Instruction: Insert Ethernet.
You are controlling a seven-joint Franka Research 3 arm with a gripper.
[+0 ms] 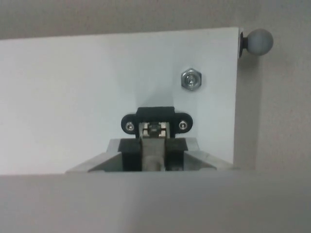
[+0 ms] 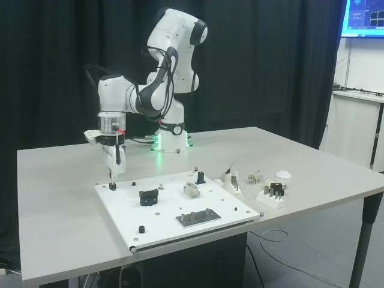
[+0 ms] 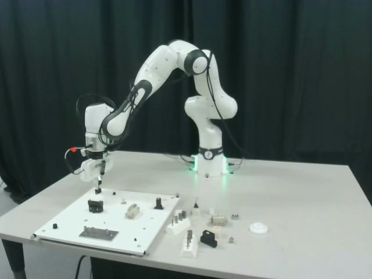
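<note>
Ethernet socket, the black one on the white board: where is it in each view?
Wrist view: socket at centre, just beyond the plug held in the pincer.
First room view: socket on the board's left half, below and right of the pincer.
Second room view: socket near the board's back left corner, under the pincer.
Shared landmark: the board.

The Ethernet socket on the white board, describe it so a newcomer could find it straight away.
Start at the white board lying on the grey table in front of the arm. Near the board's edge closest to the end effector sits a low black socket with a screw ear on either side; its neighbours are studs, posts and a metal plate.
</note>
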